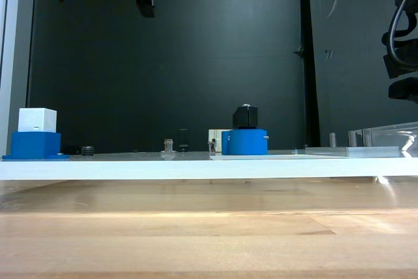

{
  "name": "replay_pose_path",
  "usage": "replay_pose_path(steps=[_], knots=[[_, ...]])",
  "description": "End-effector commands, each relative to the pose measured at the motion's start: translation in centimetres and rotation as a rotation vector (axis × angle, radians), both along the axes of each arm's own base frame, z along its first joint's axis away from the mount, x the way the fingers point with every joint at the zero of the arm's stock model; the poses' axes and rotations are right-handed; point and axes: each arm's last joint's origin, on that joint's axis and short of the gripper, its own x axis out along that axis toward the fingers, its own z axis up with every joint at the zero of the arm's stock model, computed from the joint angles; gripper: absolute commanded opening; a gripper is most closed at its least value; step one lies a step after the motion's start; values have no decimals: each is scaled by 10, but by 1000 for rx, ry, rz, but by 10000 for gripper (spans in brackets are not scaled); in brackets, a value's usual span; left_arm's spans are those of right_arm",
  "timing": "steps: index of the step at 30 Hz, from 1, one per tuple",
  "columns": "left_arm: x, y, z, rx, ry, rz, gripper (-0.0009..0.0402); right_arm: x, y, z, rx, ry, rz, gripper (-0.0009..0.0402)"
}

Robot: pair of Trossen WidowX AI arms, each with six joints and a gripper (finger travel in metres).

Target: Pick the 16mm cylinder and install on the taskboard

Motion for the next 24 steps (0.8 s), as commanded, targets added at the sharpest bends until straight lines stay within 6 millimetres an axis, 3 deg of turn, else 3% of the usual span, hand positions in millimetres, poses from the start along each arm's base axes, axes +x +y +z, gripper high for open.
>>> replay_pose_path(steps=[1, 14, 24], knots=[[0, 0, 0, 0, 0, 0, 1, 0, 0, 0, 1, -3, -1, 172], [0, 0, 0, 0, 0, 0, 1, 1, 1, 0, 7, -17, 1, 170], [0, 0, 0, 0, 0, 0, 1, 2, 2, 1, 11, -26, 2, 138]])
